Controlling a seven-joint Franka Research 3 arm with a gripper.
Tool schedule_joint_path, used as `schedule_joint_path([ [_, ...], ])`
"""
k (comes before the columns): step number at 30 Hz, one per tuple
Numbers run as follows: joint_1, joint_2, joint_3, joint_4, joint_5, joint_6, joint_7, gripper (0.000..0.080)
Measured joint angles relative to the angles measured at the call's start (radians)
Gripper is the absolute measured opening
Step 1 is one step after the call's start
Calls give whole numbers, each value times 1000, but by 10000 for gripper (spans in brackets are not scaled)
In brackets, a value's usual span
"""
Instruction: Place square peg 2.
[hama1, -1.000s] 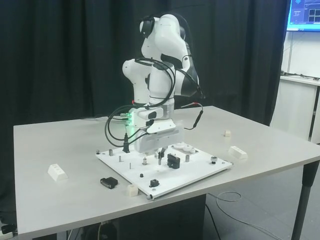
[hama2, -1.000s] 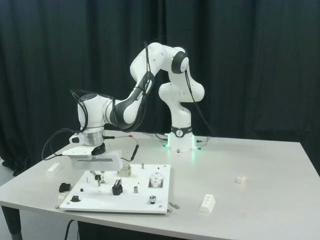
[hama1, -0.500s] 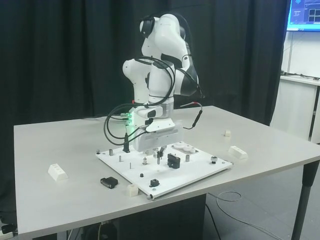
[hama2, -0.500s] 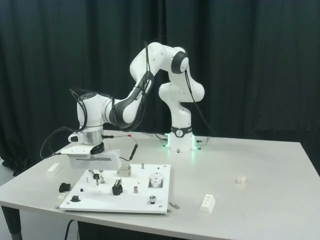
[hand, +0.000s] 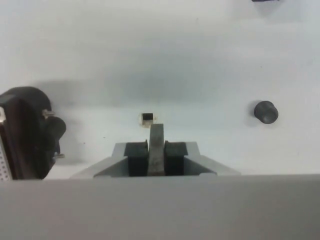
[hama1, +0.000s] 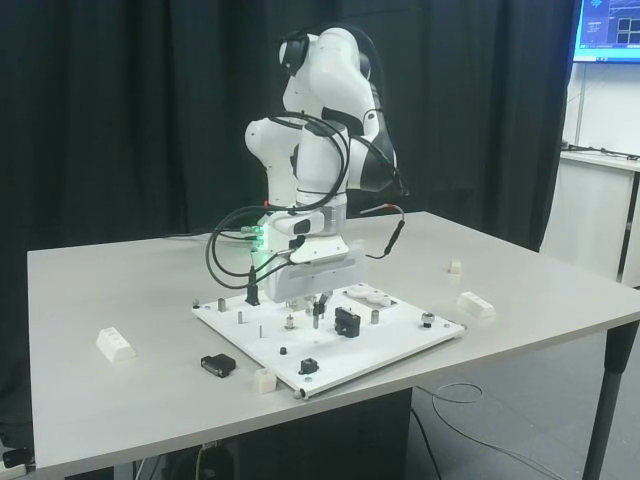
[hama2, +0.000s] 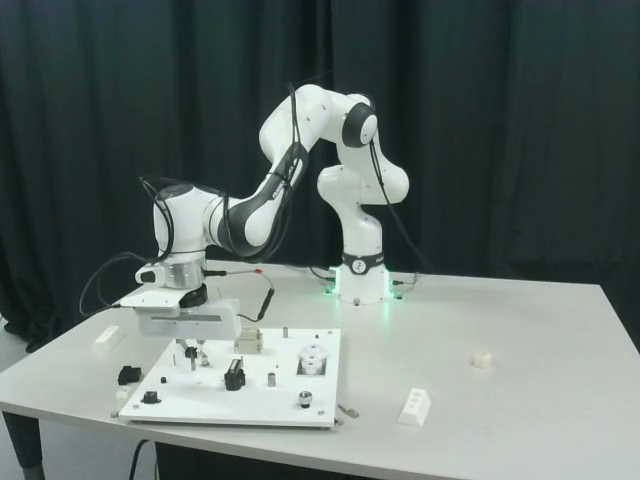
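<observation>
**benchwatcher:** Anyone got eyes on the peg? From the first room view the white arm (hama1: 320, 120) is bent over the white board (hama1: 330, 340) on the grey table (hama1: 120, 290), and the gripper (hama1: 320, 298) hangs low above the board's middle, but the peg itself is tiny from there.

**pegs_n_holes:** Wrist view sorts it out. The gripper (hand: 156, 155) has its jaws pinching the square peg (hand: 156, 147), a slim grey bar sticking out from between the two black pads (hand: 135, 156). Its free end sits just beside a small square hole (hand: 147, 117) in the board (hand: 160, 50). Can't tell whether the tip touches the board; it looks to be above it.

**benchwatcher:** What else is around it?

**pegs_n_holes:** A bulky black part (hand: 27, 132) to one side of the hole and a little round black knob (hand: 265, 111) to the other, both well apart from the peg.

**benchwatcher:** In the second room view the gripper (hama2: 192, 352) sits over the near-left part of the board (hama2: 290, 400), with a black fixture (hama2: 234, 375) just beside it and a white round piece (hama2: 314, 357) further along. Loose white blocks lie off the board: one (hama2: 414, 406) near its corner, a smaller one (hama2: 482, 359) well apart.

**pegs_n_holes:** Yep, and the green light (hama2: 331, 288) glows at the arm's base.
</observation>
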Motion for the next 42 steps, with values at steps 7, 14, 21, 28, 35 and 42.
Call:
schedule_joint_path([
  [7,3,0,4,9,1,0,6,65],
  [14,20,-4,7,18,4,-2,13,65],
  [21,48,-30,16,18,16,-26,34,65],
  [28,99,-67,19,18,19,-83,86,65],
  [35,167,-99,19,17,19,-132,152,65],
  [42,242,-112,19,15,19,-158,223,65],
])
